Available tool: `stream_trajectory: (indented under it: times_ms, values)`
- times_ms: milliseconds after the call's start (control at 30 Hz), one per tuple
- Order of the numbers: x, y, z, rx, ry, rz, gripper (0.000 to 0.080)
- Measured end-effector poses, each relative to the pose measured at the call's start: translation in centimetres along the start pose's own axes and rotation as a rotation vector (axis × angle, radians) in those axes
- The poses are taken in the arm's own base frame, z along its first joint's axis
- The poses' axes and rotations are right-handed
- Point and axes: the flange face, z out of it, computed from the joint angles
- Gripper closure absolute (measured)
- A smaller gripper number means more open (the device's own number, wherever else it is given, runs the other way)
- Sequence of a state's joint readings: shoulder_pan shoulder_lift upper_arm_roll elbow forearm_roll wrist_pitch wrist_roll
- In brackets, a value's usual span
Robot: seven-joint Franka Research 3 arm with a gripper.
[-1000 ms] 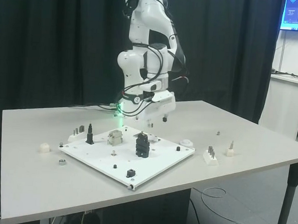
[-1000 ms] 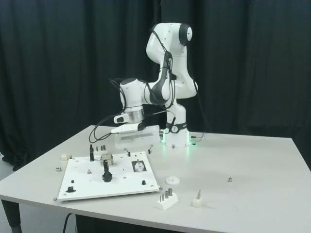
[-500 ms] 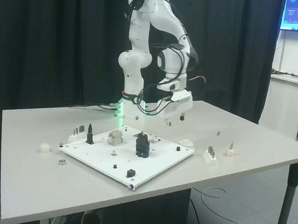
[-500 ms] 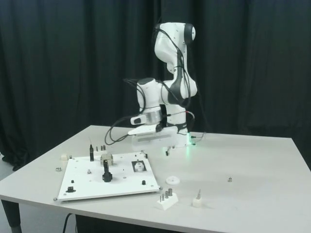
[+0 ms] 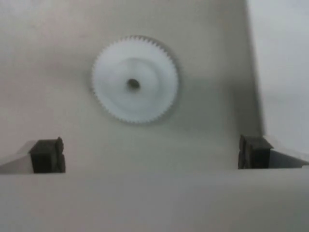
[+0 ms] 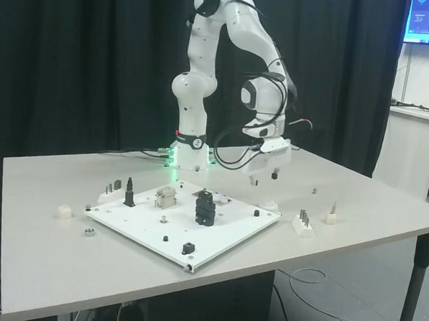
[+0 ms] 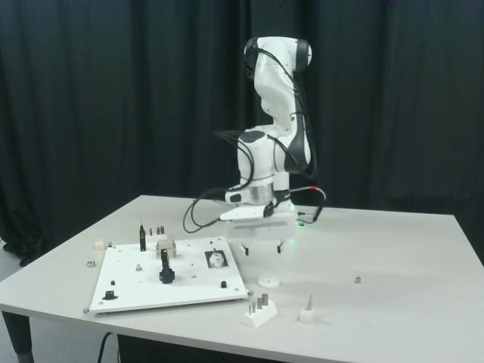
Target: Pick large gear.
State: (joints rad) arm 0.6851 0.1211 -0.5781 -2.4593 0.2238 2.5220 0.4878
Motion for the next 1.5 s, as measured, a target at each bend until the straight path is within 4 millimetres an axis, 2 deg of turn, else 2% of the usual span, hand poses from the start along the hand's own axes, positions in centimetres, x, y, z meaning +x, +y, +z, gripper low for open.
stream_trajectory:
  times_ms: [300, 600, 1500]
  values:
    - [-1.5, -1.9, 2.9, -0.045, 0.015, 0.033, 0.0003]
    - [-2.0, -2.7, 5.0, -0.067, 0.041, 0.080, 0.0003]
    - [-1.1, -3.0, 7.0, -0.053, 0.026, 0.166, 0.0003]
